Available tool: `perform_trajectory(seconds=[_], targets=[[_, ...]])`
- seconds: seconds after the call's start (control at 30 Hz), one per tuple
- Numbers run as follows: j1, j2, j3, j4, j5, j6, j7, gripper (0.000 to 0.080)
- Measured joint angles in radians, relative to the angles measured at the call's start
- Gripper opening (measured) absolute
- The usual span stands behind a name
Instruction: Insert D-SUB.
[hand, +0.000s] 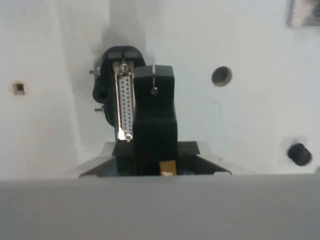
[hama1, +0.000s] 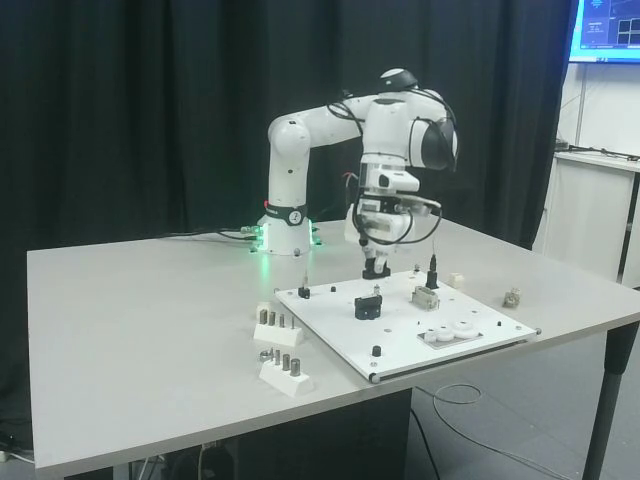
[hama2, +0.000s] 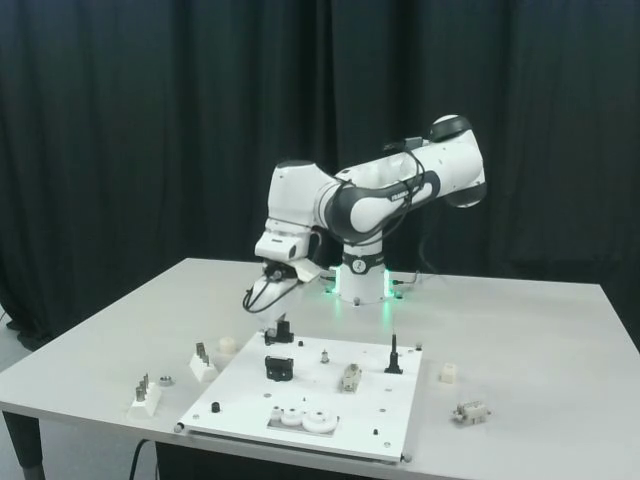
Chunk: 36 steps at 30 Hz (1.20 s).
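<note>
The D-SUB connector (hand: 125, 102) is a black housing with a metal face full of pin holes. My gripper (hand: 137, 107) is shut on it, and one black finger (hand: 155, 115) lies against its side. In the room views the gripper (hama1: 375, 262) (hama2: 280, 328) hangs low over the back edge of the white board (hama1: 330, 325) (hama2: 235, 400), with the connector pointing down. Whether the connector touches the board I cannot tell. A small metal fitting (hama1: 425, 297) (hama2: 349, 378) sits near the board's middle.
The board carries a black part (hama1: 368, 306) (hama2: 278, 367), an upright black plug (hama1: 433, 272) (hama2: 394, 358) and white gears (hama1: 450, 335) (hama2: 300, 418). White peg blocks (hama1: 277, 322) (hama2: 204, 360) stand beside it. A hole (hand: 221, 76) and a black knob (hand: 299, 154) lie near the gripper.
</note>
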Motion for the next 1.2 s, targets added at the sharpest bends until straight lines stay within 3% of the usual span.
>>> perform_trajectory(seconds=[0.5,1.2], targets=[[0.010,-0.003,-0.076,0.060,-0.089,-0.071,0.090,0.0155],[0.004,-0.009,-0.077,0.067,-0.125,-0.073,0.086,0.0155]])
